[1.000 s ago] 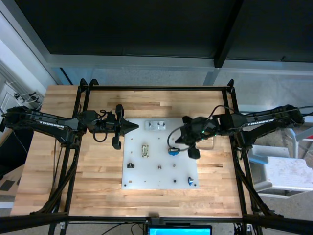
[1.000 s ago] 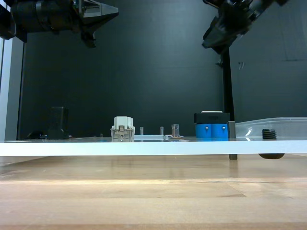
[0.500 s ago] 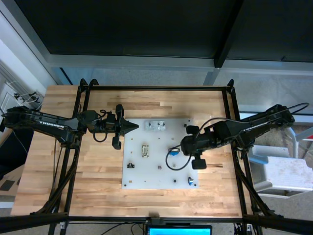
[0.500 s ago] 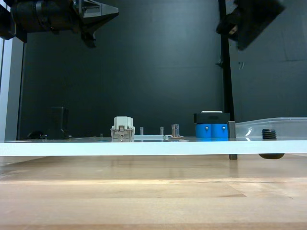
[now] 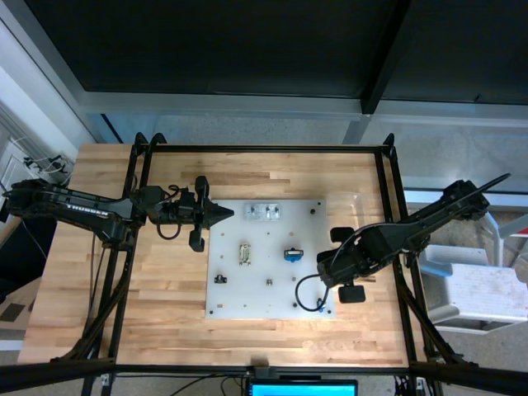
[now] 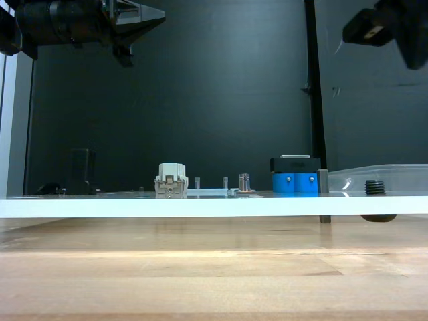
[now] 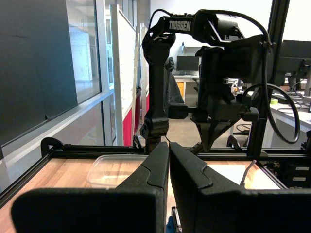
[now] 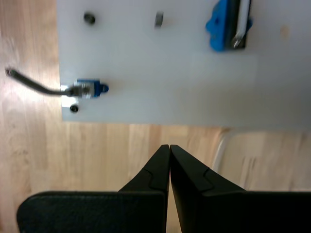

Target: Remove the rj45 connector and place it in the container

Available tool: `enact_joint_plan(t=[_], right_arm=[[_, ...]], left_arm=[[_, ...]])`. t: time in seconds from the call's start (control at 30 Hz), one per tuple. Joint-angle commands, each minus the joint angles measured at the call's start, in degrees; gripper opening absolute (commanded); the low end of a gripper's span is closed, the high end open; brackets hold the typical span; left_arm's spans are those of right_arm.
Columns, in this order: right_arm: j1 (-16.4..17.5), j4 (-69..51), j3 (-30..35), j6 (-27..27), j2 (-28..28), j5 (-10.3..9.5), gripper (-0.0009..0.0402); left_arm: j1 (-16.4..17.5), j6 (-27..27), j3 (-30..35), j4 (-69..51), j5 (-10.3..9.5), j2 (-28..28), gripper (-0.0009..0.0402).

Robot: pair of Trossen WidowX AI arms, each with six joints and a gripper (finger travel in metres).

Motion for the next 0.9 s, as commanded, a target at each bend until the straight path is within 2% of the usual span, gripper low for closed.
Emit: enact_joint_plan(t=[0.03, 0.17, 0.27, 0.33, 0.53, 0.7, 0.8, 0.9], right_arm=[[1.68, 0.04, 0.0, 2.6, 0.92, -0.44, 0.0], [4.04, 0.57, 0.0, 5.68, 1.81, -0.57, 0.0], [5.68, 1.95, 0.0, 7.72, 2.23, -1.92, 0.0], [6.49, 2.38, 0.0, 9.05, 2.51, -1.99, 0.0], [7.41, 4.79, 0.0, 10.97, 3.8, -3.37, 0.0], [7.78, 5.46, 1.42, 10.58, 5.99, -3.3, 0.0002], [7.89, 5.4, 2.75, 9.7, 7.37, -2.91, 0.0024], [8.0, 6.08, 2.91, 9.77, 8.13, -2.89, 0.0068]], left_arm=[[0.0, 0.0, 0.0, 0.02, 0.0, 0.0, 0.0001], [0.0, 0.0, 0.0, 0.02, 0.0, 0.0, 0.0001], [0.0, 0.0, 0.0, 0.02, 0.0, 0.0, 0.0001], [0.02, 0.0, 0.0, 0.0, 0.0, 0.0, 0.0001], [0.0, 0.0, 0.0, 0.0, 0.0, 0.0, 0.0001], [0.02, 0.0, 0.0, 0.02, 0.0, 0.0, 0.0001], [0.0, 0.0, 0.0, 0.0, 0.0, 0.0, 0.0001], [0.02, 0.0, 0.0, 0.02, 0.0, 0.0, 0.0001]])
